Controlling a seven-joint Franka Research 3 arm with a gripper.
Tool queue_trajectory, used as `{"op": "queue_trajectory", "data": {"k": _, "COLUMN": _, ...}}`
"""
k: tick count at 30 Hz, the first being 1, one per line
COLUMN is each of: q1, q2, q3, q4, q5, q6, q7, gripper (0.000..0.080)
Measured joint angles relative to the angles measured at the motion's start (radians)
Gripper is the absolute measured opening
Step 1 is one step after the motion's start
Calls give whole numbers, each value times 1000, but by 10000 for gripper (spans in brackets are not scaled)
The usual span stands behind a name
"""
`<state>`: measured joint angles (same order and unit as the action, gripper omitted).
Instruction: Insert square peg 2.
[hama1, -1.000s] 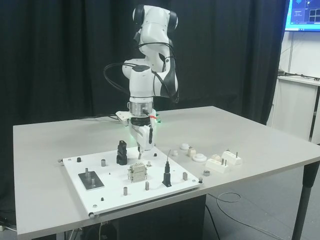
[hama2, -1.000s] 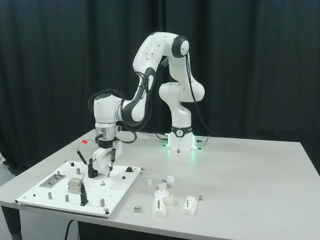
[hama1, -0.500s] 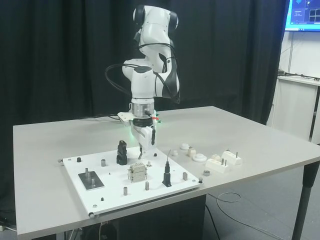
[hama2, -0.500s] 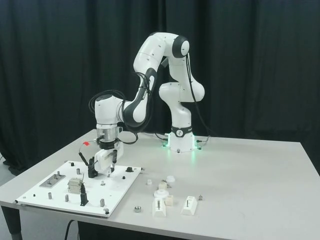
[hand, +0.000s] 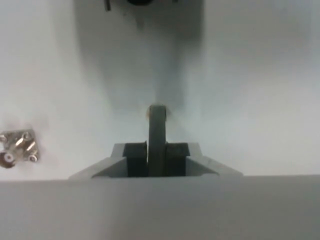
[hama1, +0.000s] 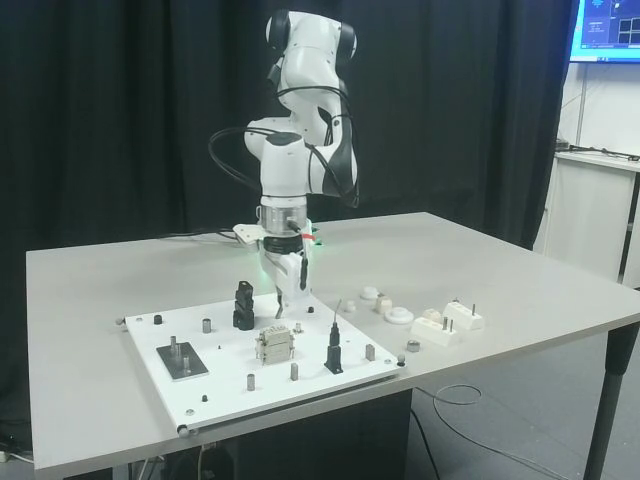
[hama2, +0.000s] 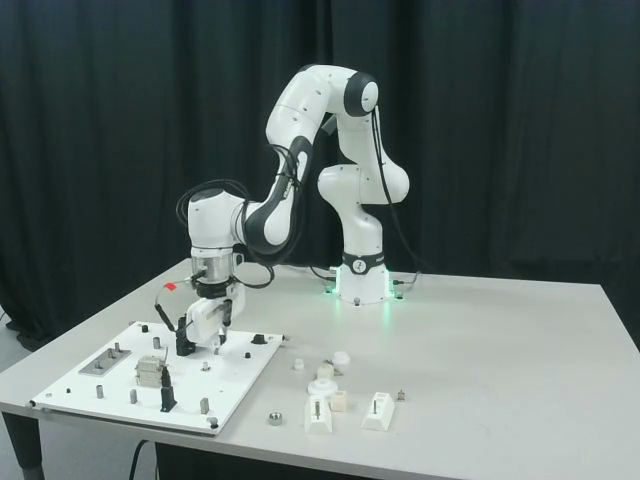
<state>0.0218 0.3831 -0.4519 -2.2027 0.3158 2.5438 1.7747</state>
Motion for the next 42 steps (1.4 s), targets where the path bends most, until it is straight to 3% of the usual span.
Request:
{"op": "queue_trajectory", "data": {"k": 17, "q1": -1, "q2": 2, "q3": -23, "q4": 4, "q5": -1, "q6": -12, "q7": -13, "gripper": 76}}
{"op": "queue_trajectory", "data": {"k": 34, "q1": 0, "q2": -4, "q3": -17, "q4": 24, "q5": 16, "q6": -35, "q7": -22, "gripper": 76}}
{"op": "queue_trajectory", "data": {"k": 42, "q1": -1, "q2": -13, "q3": -24, "q4": 48, "q5": 77, "q6": -85, "q7": -100, "gripper": 76}}
